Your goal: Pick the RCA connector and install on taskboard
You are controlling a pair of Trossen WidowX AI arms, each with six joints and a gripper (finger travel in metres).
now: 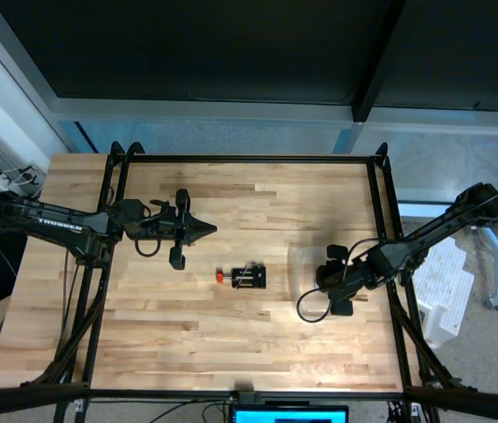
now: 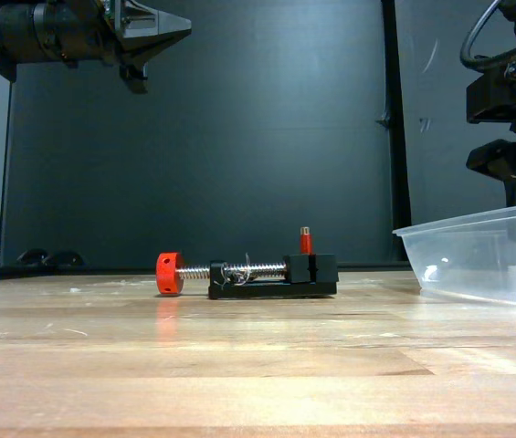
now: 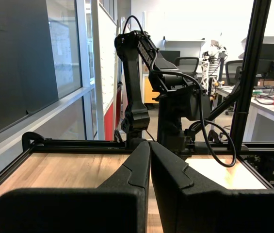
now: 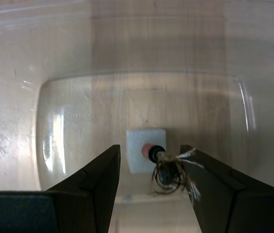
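The right gripper point(image 4: 150, 147), jaws apart right of centre in the high view, should probably centre on the tiny dark-grey metallic RCA connector point(image 4: 167, 171), which lies in the clear plastic tray point(image 4: 40, 111) beside a small white square bit point(image 4: 139, 148), before descending, while the left gripper point(image 1: 203, 229), jaws pressed together, hovers upper left.

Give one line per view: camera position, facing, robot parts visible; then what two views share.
High view: above the near edge, looking down; both arms, left gripper left of the taskboard, right gripper to its right.
Low view: table-top height, looking level; taskboard, clear tray, left gripper overhead.
Left wrist view: along the shut left gripper toward the right arm.
Right wrist view: down between the open right gripper's fingers at the RCA connector in the tray.
Shared: high and low both show the taskboard.
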